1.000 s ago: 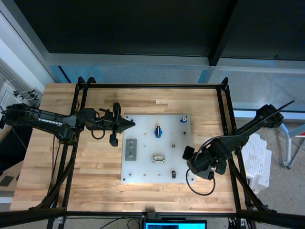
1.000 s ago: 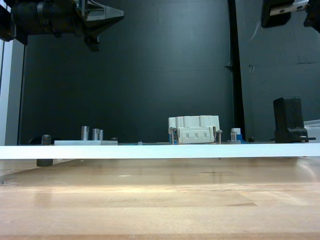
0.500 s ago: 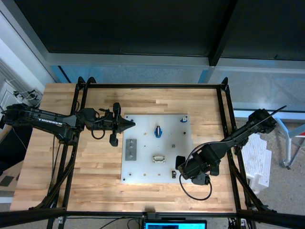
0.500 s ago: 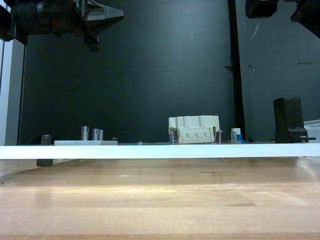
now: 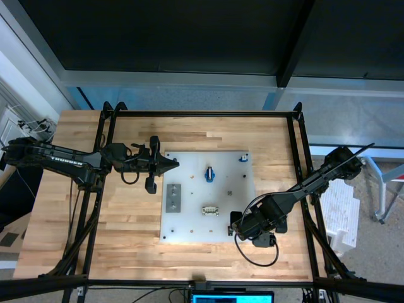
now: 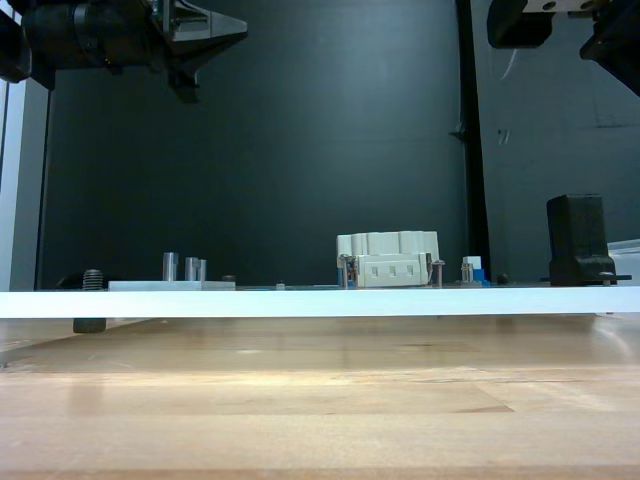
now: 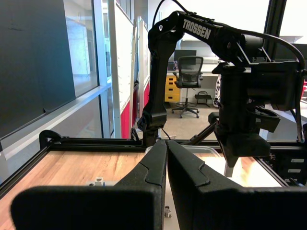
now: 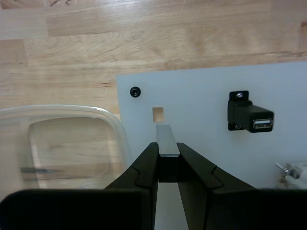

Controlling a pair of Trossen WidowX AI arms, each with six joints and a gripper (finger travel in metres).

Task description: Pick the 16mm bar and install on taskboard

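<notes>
The right gripper (image 8: pixel 167 146) has slid inward over the taskboard (image 8: pixel 201 91), jaws clamped on the 16mm bar (image 8: pixel 167 136), and since the square hole (image 8: pixel 158 113) lies just ahead of them, slightly off-line, centring before lowering straight seems wise, while the left gripper (image 7: pixel 166 155) hangs above the board's far-left edge, jaws together.

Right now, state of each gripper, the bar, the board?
left gripper: shut, empty, raised over the taskboard's far left corner.
right gripper: shut on the 16mm bar, over the taskboard's near right corner.
16mm bar: gripped, not yet installed.
square hole: empty.
</notes>
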